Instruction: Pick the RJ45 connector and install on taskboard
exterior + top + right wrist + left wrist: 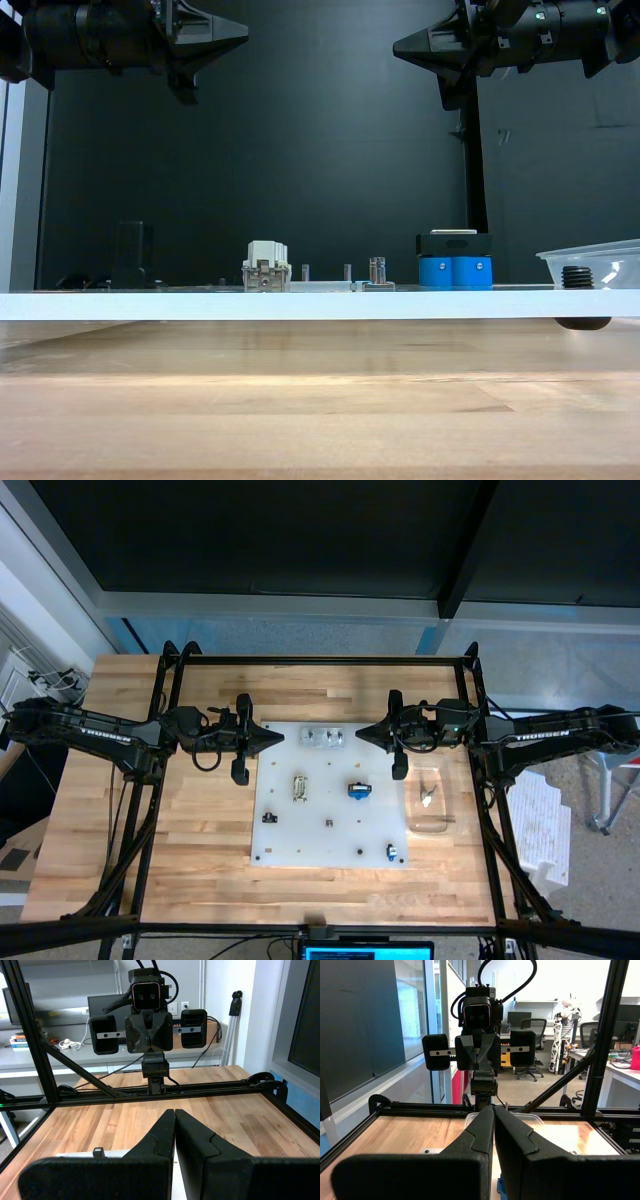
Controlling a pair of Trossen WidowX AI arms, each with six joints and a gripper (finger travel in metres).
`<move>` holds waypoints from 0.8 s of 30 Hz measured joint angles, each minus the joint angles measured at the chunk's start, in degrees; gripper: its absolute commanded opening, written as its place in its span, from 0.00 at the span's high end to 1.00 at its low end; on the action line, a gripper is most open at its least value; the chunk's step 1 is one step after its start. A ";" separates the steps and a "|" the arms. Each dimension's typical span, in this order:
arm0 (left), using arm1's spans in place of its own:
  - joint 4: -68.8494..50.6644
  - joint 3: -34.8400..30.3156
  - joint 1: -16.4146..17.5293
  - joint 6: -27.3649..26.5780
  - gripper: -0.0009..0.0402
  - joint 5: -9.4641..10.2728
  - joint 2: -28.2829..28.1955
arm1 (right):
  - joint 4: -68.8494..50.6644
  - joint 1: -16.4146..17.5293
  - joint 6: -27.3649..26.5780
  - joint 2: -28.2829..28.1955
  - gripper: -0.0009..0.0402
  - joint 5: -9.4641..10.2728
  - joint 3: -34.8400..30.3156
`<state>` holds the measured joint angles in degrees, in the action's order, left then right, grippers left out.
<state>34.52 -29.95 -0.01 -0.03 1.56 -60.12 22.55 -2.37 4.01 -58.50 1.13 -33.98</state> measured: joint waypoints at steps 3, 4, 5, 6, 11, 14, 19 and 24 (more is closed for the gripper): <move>0.00 0.00 0.00 0.02 0.98 -0.02 0.02 | 1.07 -0.02 -0.04 -0.11 0.98 -0.02 -0.02; 0.00 0.02 0.00 0.02 0.98 -0.02 0.00 | 1.11 -0.02 -0.07 -0.11 0.98 0.00 -0.02; 0.00 0.02 0.00 0.02 0.98 -0.02 0.00 | 1.14 0.00 -0.15 -0.11 0.98 -0.02 -0.02; -0.02 0.00 0.00 0.02 0.98 0.00 0.02 | 1.11 0.00 -0.31 -0.11 0.98 -0.02 -0.02; 0.00 0.02 0.00 0.02 0.98 0.00 0.00 | 1.05 -0.02 -0.42 -0.11 0.98 -0.02 -0.02; 0.00 0.02 0.00 0.02 0.98 -0.02 0.02 | 1.01 0.00 -0.44 -0.11 0.98 0.00 -0.02; 0.00 0.00 0.00 0.02 0.98 0.00 0.02 | 0.09 0.00 -0.46 -0.04 0.98 0.52 -0.02; -0.02 0.02 0.00 0.02 0.98 0.00 0.00 | -6.91 0.00 -0.09 1.09 0.98 0.50 -1.07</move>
<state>34.50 -29.93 -0.01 -0.01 1.56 -60.12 15.64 -2.37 3.92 -57.41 1.63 -35.05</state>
